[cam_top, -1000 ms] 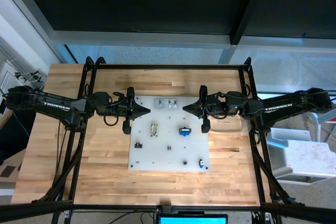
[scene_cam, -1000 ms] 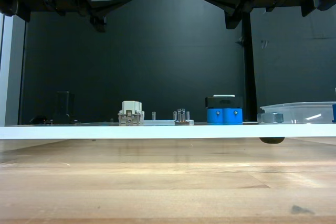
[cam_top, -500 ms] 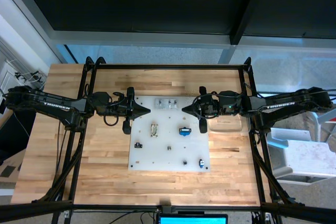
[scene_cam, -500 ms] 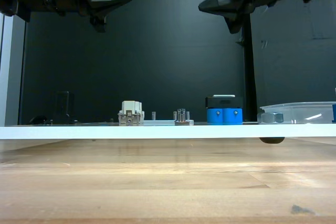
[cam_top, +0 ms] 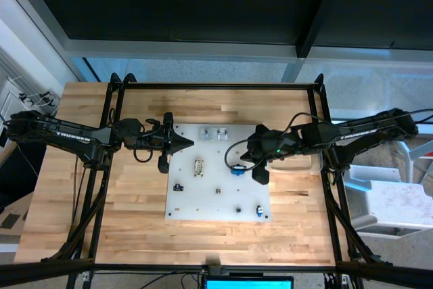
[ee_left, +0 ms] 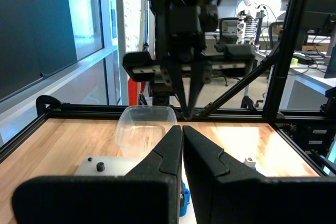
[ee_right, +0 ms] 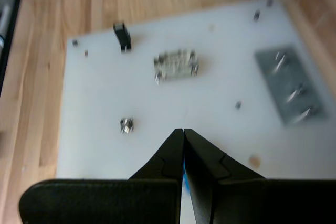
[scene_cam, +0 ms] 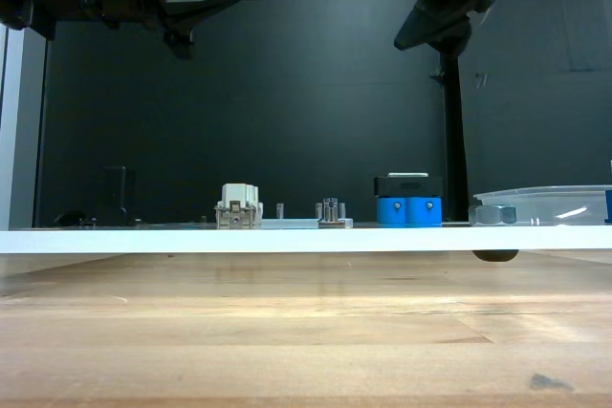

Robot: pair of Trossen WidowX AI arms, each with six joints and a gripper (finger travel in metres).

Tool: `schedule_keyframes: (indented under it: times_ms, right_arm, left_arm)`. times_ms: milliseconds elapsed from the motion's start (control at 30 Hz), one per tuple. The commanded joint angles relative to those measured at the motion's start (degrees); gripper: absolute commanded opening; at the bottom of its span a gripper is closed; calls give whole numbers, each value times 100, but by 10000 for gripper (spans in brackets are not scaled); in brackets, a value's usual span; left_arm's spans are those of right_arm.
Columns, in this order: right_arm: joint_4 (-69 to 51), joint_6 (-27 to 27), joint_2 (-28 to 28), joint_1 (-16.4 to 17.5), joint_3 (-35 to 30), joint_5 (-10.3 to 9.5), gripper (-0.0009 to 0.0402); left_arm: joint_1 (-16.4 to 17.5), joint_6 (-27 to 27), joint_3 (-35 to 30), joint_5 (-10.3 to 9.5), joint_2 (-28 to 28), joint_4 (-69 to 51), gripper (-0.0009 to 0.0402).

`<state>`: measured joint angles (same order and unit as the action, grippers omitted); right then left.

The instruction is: Unfasten the M12 fastener and place in the container

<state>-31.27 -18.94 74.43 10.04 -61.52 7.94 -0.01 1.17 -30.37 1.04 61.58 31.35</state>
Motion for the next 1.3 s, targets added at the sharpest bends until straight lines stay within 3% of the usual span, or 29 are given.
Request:
schedule_keyframes:
  times_ms: [33, 500, 833, 967, 1033, 1300]
  right_arm:
    - [-597, -391, 337, 166, -439, 2, 0]
    - [-2887, -1965, 1851, 743, -2505, 2, 0]
    - [-3897, -2979, 2771, 979, -3440, -74, 0]
    - [-4019, -3080, 3132, 1091, -3709, -509, 0]
    - [-4028, -3117, 3303, 1165, -3851, -603, 0]
    - [-4151, -3335, 3827, 1329, -4356, -619, 0]
  left_arm:
    - [0, 0, 0, 0, 2, 0, 0]
    - [0, 0, 0, 0, 2, 0, 0]
    - [2, 0, 0, 0, 2, 0, 0]
    - [2, 0, 0, 0, 2, 0, 0]
    - [0, 0, 0, 0, 2, 0, 0]
    - [0, 0, 0, 2, 2, 2, 0]
